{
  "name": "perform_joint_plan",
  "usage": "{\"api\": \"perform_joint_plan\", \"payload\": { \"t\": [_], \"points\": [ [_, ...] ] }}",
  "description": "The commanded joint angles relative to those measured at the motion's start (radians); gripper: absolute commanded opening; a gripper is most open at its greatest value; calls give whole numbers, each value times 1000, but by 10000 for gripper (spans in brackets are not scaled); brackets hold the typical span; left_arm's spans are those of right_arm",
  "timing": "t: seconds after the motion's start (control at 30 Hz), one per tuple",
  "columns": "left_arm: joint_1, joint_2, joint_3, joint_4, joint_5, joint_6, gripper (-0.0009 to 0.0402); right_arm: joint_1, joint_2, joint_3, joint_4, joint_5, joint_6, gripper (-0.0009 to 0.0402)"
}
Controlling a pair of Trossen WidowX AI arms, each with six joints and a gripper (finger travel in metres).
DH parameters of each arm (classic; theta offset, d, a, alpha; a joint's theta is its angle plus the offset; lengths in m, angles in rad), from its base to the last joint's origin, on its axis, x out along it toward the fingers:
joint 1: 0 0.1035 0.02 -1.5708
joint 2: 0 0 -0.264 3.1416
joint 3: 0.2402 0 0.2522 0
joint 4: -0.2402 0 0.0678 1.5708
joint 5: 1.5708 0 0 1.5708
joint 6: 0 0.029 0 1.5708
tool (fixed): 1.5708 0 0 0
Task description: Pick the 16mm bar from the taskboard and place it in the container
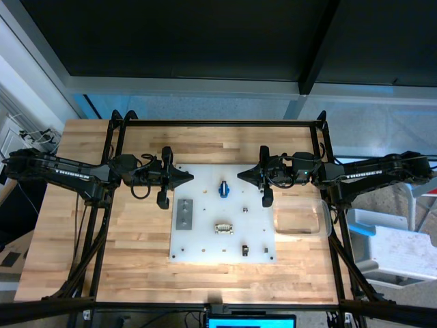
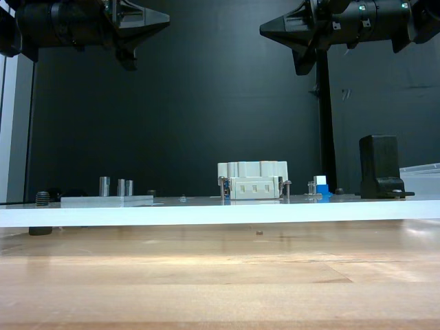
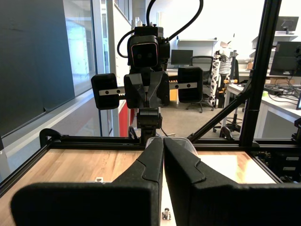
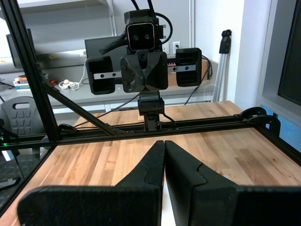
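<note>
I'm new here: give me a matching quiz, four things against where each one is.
1. left gripper
2. right gripper
3. container
4. blue piece

A. on the table, right of the board
B. raised over the board's far-left corner, jaws shut
C. on the board, far middle
D. raised over the board's far right, jaws shut

Pairs: 1-B, 2-D, 3-A, 4-C

A pale wooden tabletop (image 1: 130, 239) sits inside a black frame (image 1: 218, 124), with a dark panel (image 2: 206, 103) behind. Beyond stand office desks (image 3: 277, 101), a monitor (image 3: 182, 56), a grey chair (image 4: 21, 117) and glass walls (image 3: 77, 47).
</note>
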Motion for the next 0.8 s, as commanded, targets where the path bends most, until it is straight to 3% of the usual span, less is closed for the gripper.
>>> {"api": "perform_joint_plan", "payload": {
  "t": [0.03,0.47,0.8],
  "points": [
    [0,0,0,0,0,0,0,0,0,0,17,0,-34,0],
    [0,0,0,0,0,0,0,1,0,2,6,1,-31,0],
    [0,0,0,0,0,0,0,23,4,132,-349,1,-35,0]
  ]
}}
